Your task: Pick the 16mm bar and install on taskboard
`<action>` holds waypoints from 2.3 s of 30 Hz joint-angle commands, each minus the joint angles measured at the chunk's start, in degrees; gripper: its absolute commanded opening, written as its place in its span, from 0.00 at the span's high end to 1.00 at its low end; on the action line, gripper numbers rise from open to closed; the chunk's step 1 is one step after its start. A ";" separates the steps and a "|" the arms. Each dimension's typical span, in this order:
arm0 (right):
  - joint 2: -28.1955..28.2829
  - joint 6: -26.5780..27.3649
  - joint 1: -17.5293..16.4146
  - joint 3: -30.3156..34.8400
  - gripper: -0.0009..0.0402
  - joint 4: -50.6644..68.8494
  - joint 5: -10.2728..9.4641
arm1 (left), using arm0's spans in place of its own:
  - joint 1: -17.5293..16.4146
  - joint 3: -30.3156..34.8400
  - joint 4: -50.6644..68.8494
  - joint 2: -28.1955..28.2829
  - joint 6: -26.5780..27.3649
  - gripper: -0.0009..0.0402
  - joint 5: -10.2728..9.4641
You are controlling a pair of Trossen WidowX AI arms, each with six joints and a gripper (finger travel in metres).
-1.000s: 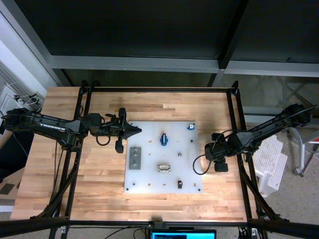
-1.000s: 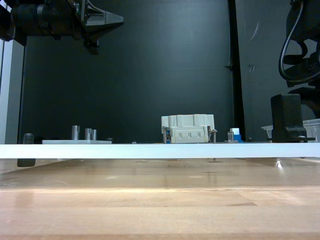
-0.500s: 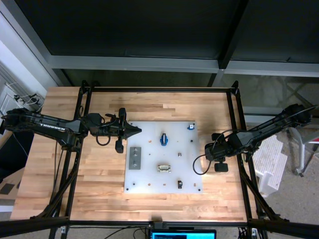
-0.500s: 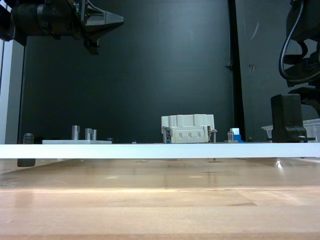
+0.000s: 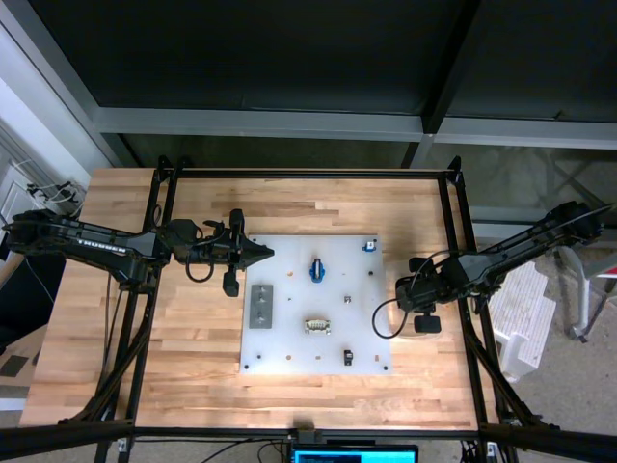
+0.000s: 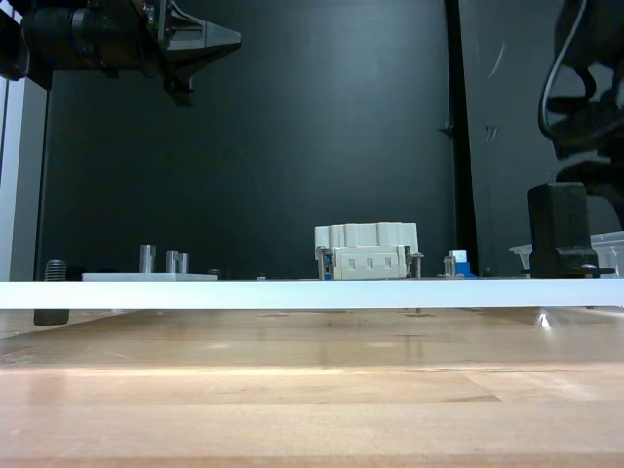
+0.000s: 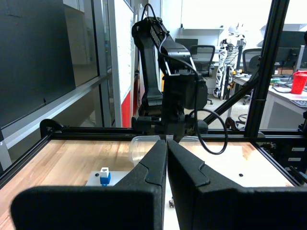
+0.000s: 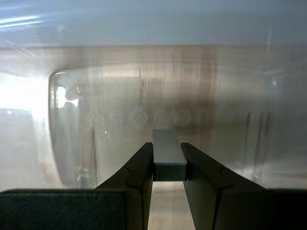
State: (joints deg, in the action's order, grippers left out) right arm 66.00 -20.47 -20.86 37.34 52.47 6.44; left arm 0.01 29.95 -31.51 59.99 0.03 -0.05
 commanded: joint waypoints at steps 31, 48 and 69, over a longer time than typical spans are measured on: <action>5.35 -1.90 -1.51 18.69 0.97 14.58 0.00 | 0.00 0.00 -0.02 0.02 -0.02 0.98 0.02; 19.71 -8.02 -6.40 29.79 0.97 13.27 -0.02 | 0.00 0.00 -0.02 0.02 -0.02 0.98 0.02; 28.57 -13.66 -13.46 36.61 0.97 11.13 -0.33 | 0.00 0.00 -0.02 0.02 -0.02 0.98 0.02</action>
State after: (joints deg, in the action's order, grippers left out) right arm 94.30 -33.43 -33.93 73.73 63.77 6.20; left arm 0.01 29.95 -31.53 59.99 0.01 -0.03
